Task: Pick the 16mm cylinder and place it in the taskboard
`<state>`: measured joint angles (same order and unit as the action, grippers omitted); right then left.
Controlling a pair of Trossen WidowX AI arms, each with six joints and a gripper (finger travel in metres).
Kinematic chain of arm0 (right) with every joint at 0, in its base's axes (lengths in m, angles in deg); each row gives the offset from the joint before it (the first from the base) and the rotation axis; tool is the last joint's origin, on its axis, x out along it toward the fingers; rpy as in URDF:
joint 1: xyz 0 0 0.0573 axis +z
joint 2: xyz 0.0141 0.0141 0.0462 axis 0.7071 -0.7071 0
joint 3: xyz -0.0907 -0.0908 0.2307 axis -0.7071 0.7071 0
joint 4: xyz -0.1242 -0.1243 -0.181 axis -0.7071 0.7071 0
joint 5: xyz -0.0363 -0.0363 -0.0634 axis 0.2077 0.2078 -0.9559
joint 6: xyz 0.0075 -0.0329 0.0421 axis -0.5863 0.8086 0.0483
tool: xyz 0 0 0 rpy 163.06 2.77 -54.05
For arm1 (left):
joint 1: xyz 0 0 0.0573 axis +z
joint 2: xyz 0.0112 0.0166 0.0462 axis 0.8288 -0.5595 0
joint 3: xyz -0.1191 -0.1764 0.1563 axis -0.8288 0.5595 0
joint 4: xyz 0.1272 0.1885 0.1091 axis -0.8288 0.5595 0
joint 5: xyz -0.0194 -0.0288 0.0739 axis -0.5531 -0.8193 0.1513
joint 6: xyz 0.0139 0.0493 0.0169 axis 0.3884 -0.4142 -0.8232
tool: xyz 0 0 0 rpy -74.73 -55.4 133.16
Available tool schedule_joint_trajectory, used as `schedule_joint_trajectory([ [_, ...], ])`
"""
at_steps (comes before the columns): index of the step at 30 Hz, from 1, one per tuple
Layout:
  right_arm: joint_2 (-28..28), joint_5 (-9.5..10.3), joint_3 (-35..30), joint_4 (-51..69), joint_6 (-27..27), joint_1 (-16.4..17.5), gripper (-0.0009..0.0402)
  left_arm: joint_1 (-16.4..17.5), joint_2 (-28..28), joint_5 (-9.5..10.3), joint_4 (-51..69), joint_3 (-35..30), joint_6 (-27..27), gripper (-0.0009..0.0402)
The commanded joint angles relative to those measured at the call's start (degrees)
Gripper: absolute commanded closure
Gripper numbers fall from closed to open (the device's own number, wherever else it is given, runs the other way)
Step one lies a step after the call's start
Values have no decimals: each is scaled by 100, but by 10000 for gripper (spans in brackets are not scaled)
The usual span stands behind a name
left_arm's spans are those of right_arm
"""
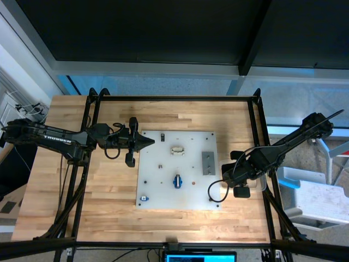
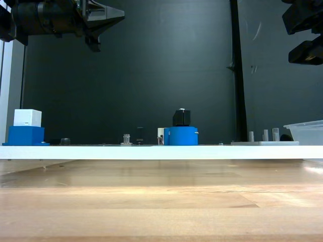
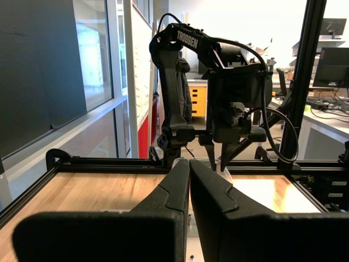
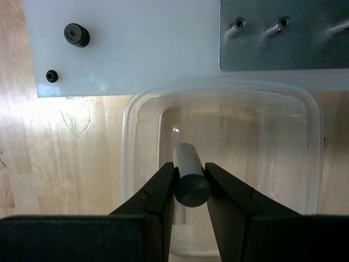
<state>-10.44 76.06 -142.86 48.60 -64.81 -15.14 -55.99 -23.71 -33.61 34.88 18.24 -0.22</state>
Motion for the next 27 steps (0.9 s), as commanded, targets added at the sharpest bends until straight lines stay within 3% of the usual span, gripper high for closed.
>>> schedule_joint_trajectory([
  [1, -52, 0, -48, -9, -4, -46, 389, 0, 0, 0, 0, -2, -2, 393],
  [27, -1222, -2, -1086, -9, 271, -479, 389, 0, 0, 0, 0, -2, 0, 393],
])
